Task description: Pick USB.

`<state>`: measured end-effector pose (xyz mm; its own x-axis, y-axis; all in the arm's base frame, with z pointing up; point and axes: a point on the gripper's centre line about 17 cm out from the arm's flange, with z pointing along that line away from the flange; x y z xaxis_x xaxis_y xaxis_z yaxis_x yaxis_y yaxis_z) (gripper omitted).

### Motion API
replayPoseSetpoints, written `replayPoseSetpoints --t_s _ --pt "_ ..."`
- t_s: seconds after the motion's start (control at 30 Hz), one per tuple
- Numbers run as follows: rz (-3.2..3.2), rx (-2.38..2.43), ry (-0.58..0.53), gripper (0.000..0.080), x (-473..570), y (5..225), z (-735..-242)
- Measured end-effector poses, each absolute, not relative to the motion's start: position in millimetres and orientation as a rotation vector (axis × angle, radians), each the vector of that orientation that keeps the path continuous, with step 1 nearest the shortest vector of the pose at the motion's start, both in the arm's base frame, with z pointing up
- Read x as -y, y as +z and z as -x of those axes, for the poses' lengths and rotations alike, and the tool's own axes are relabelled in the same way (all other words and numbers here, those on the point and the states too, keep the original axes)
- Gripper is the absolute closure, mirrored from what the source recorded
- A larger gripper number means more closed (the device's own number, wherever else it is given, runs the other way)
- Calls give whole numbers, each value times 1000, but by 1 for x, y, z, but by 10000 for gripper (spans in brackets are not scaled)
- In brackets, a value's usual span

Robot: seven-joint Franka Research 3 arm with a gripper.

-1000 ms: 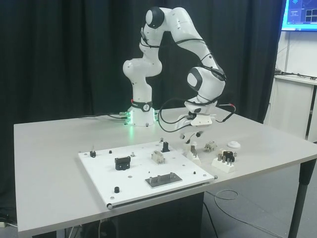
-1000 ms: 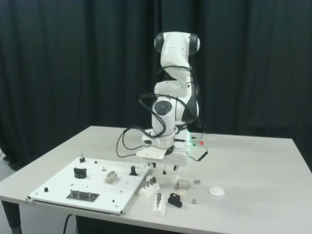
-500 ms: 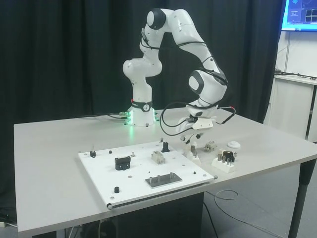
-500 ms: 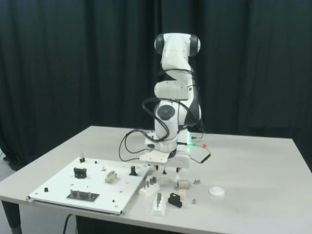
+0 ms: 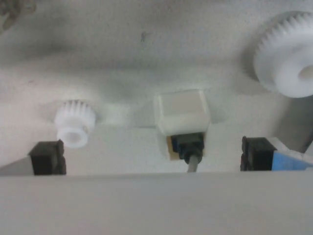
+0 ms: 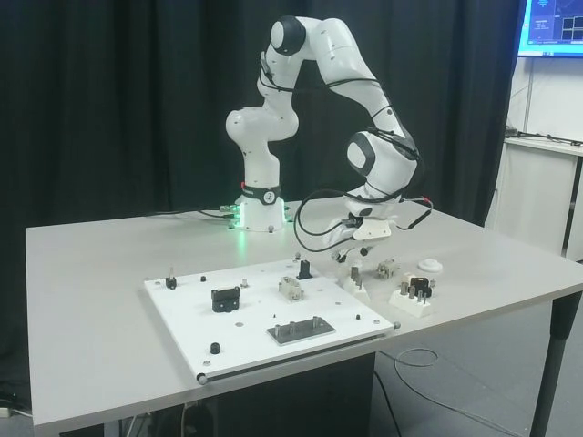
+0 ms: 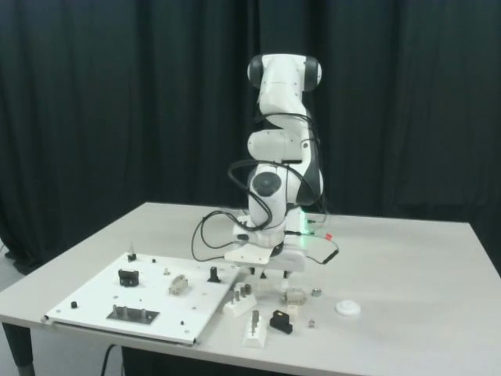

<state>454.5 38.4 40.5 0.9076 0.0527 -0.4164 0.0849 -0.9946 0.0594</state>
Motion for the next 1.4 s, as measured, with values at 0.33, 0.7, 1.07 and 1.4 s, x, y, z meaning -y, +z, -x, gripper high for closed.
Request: replayPoseSetpoints --t_s 0.33,0.7,1.07,1.4 --pt "-2995 -115 -653 3 -37 41 -455" --pt "-2998 -176 -669 3 -36 45 -456" --pt "-2992 -191 -686 3 -34 54 -459" --pt "-2983 -219 -687 3 -27 59 -461"
